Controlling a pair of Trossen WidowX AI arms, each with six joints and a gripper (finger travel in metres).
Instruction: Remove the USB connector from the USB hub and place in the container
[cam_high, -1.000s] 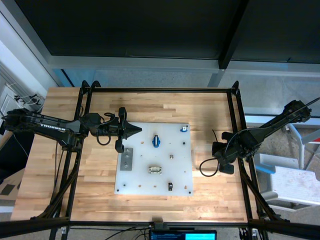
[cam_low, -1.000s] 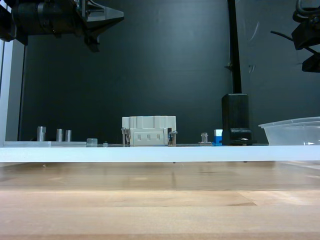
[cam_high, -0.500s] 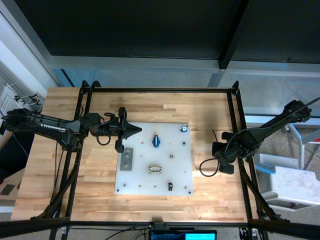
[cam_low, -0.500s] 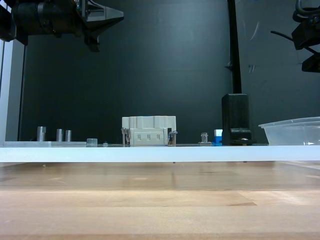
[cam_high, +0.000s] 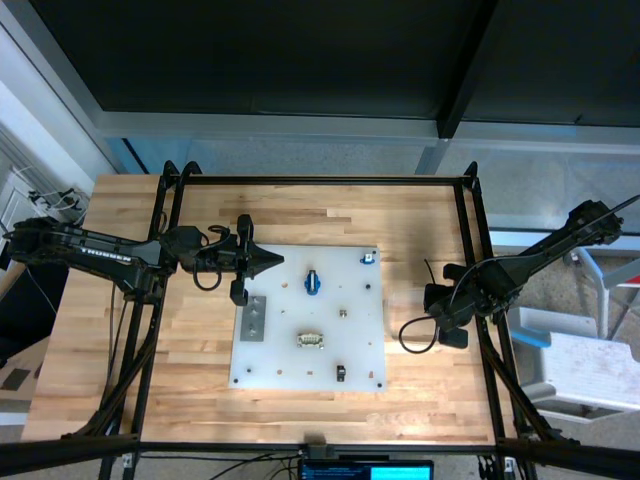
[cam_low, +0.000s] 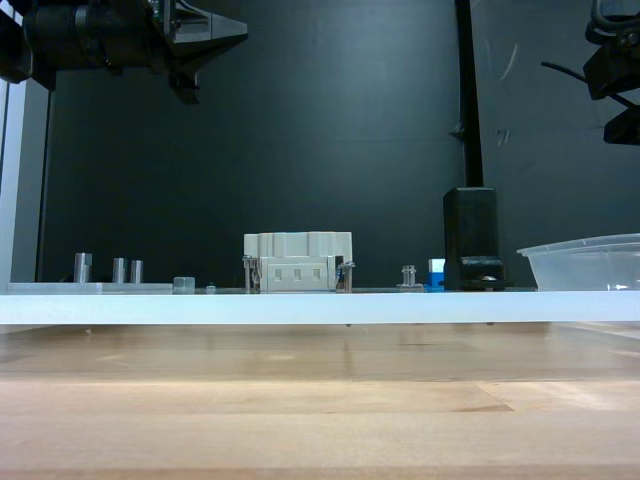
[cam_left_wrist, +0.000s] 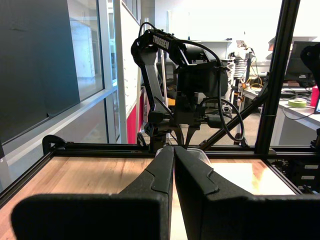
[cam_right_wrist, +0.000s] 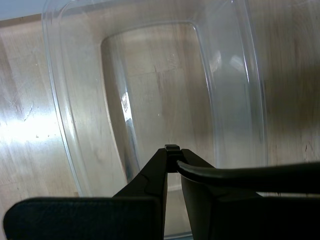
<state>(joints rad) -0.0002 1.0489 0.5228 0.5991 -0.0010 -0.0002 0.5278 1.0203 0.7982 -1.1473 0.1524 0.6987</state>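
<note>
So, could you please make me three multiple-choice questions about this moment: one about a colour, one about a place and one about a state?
1. What colour is the clip on the white board?
A) red
B) yellow
C) blue

2. Where is the right pincer?
A) over the white board
B) above the clear container
C) beside the clip

3. In what state is the right pincer?
A) shut on the USB connector
B) open and empty
C) shut on nothing

Answers:
1 C: the high view shows the clip plainly blue against the white.
2 B: its own wrist view looks straight down into the see-through tray.
3 A: its fingers are closed on the small black plug, and the cable trails away from them.

The left pincer plays no part. It hangs shut, high above the board's far left edge.
</note>
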